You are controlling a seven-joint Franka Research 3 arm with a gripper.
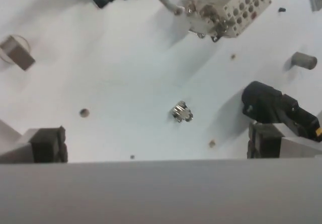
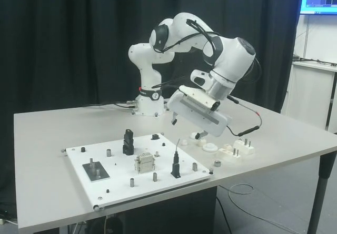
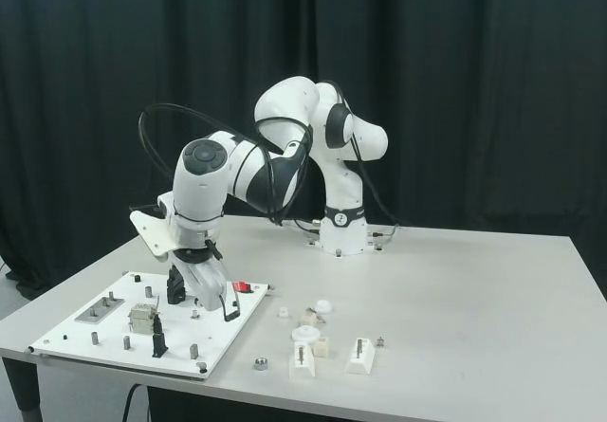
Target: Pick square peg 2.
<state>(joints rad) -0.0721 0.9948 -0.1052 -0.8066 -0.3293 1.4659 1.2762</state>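
The white Franka arm (image 2: 174, 34) hangs its end effector (image 1: 156, 146) above the white rectangular assembly board (image 2: 118, 179) that lies on the grey table (image 2: 42, 134), and nothing sits between the two black finger pads (image 1: 48, 144), which stand wide apart at either side of the wrist view with bare board showing between them; the end effector is open and empty. The likeliest candidate for square peg 2 is the small grey block with square faces (image 1: 17, 53), standing upright on the board well away from the fingers, though the pictures give no label, so which peg carries the number is a judgement rather than a certainty. Nearer the fingers lie a small shiny metal connector (image 1: 181, 112), a black plastic plug (image 1: 274, 108) and a short grey round peg (image 1: 304, 60); a white multi-pin connector block (image 1: 229, 5) with a grey cable sits farther off. In both room views the end effector is held above the board, tilted, not touching anything. As far as progress goes, the pick has hardly begun: no approach over the square peg is lined up, no descent made, no grasp closed. What remains is to travel across to the peg, centre the fingers around it, lower, close and lift.
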